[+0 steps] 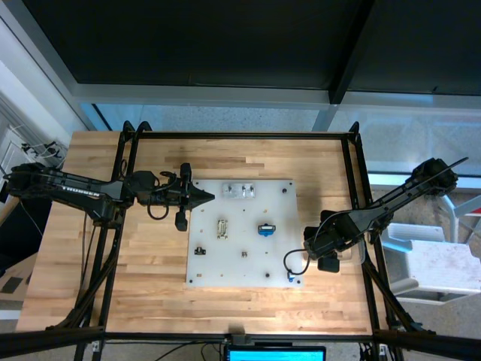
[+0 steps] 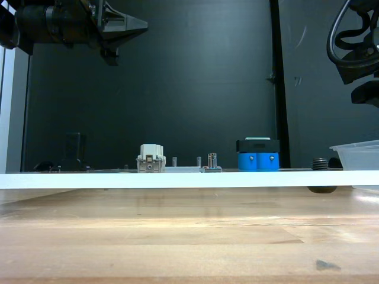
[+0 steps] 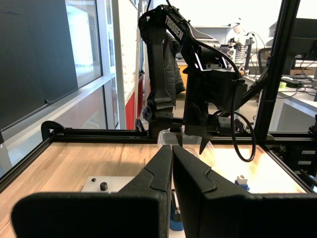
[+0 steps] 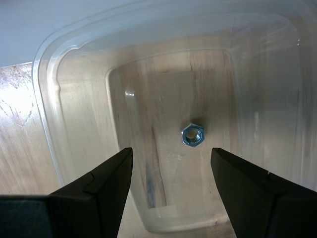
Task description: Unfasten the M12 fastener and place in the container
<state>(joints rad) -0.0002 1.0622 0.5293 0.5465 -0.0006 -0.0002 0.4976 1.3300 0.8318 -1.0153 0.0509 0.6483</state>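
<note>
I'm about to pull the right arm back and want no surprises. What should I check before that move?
1. Nut lies flat on the floor of the container: ok.
2. Right claw is open above the container, not touching the nut: ok.
3. Stud is bare, with its ribs showing: ok.
4. Left claw is shut, raised over the far left part of the white board, away from the right arm: ok.
5. Right arm's cable is free of snags: cannot tell.

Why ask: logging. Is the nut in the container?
Yes: nut lies in container beneath open right end effector; left end effector hovers at board's left.
</note>
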